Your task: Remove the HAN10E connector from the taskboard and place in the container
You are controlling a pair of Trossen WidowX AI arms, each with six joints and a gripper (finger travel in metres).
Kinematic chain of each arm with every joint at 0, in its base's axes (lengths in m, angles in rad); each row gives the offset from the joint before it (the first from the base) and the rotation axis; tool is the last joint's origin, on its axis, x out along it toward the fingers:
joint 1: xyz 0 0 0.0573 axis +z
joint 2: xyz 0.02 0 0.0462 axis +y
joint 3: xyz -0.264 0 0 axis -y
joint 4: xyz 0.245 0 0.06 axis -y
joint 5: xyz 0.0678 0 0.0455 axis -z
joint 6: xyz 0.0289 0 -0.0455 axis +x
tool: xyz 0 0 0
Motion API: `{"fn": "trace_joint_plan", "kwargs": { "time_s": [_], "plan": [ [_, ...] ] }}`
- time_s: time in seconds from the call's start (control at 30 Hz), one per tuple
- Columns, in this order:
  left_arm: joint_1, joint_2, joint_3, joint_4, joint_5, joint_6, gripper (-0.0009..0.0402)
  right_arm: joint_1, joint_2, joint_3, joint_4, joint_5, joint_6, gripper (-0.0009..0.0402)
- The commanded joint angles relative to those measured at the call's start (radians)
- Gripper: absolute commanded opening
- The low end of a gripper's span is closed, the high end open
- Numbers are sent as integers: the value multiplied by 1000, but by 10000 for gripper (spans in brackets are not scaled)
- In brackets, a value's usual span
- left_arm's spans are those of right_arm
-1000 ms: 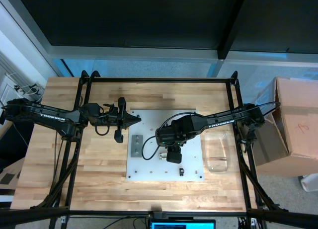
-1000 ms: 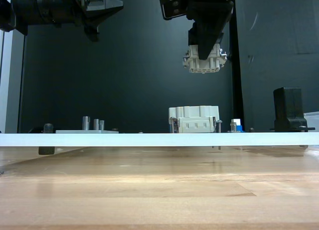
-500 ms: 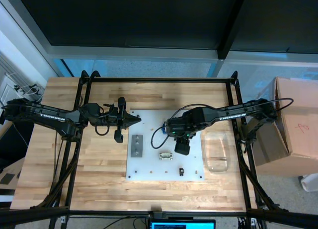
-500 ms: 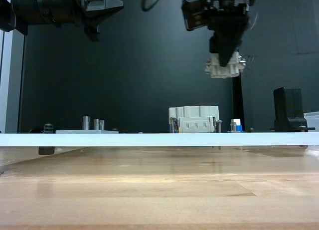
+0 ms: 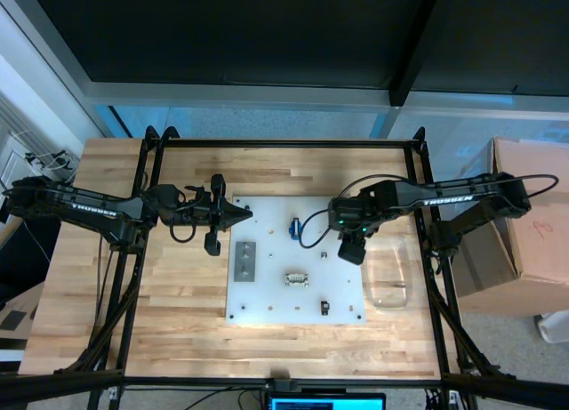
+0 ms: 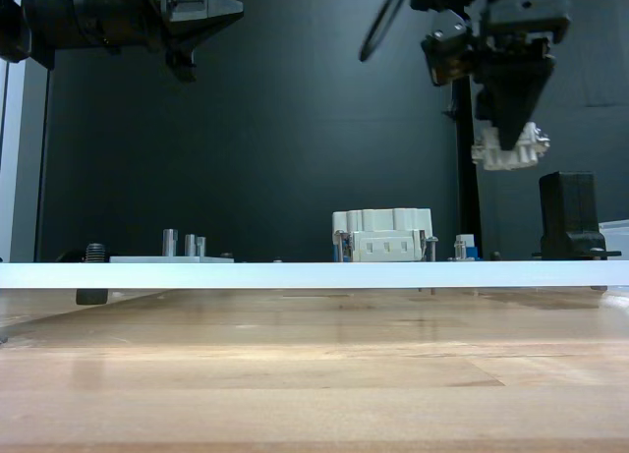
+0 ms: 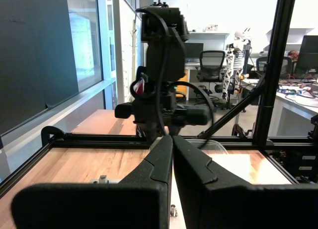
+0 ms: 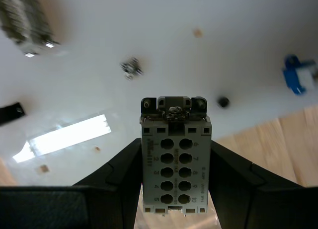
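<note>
The beige HAN10E connector (image 6: pixel 508 150) hangs in the air, clear of the board, with my right gripper (image 6: pixel 511 129) shut on it. In the right wrist view the connector (image 8: pixel 175 159) shows its ten-hole face between the fingers of the right gripper (image 8: pixel 175 144). From above, the right gripper (image 5: pixel 353 248) is over the white taskboard's (image 5: pixel 267 294) right edge, just left of the clear container (image 5: pixel 388 269). The connector's mating base (image 5: pixel 297 279) stays on the board, also seen as the base (image 6: pixel 383 235) at table level. My left gripper (image 5: pixel 240 213) hovers shut and empty over the board's left edge.
On the board are a grey block with pegs (image 5: pixel 244 260), a small blue part (image 5: pixel 294 226) and a black part (image 5: pixel 325 307). A black frame rail (image 5: pixel 427 205) runs beside the container. A cardboard box (image 5: pixel 524 223) stands off the table's right side.
My right gripper has carried the connector to the right and a little lower, from above its base to the board's right edge by the container. The left arm has not moved.
</note>
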State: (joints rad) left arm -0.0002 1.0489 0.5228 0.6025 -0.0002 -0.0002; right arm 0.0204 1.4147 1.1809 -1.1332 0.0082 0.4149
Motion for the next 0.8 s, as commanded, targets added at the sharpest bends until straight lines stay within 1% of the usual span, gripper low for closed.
{"fn": "trace_joint_plan", "kwargs": {
  "time_s": [0.03,0.2,0.33,0.6,0.8],
  "plan": [
    [0,0,0,0,0,0,0,-15,-53,-54,1,0,8,8],
    [0,0,0,0,0,0,0,-45,-126,-130,0,0,53,8],
    [0,0,0,0,0,0,0,-67,-171,-166,-11,0,53,8],
    [0,0,0,0,0,0,0,-92,-269,-251,-33,0,84,8],
    [0,0,0,0,0,0,0,-104,-345,-315,-37,0,143,10]
  ]
}}
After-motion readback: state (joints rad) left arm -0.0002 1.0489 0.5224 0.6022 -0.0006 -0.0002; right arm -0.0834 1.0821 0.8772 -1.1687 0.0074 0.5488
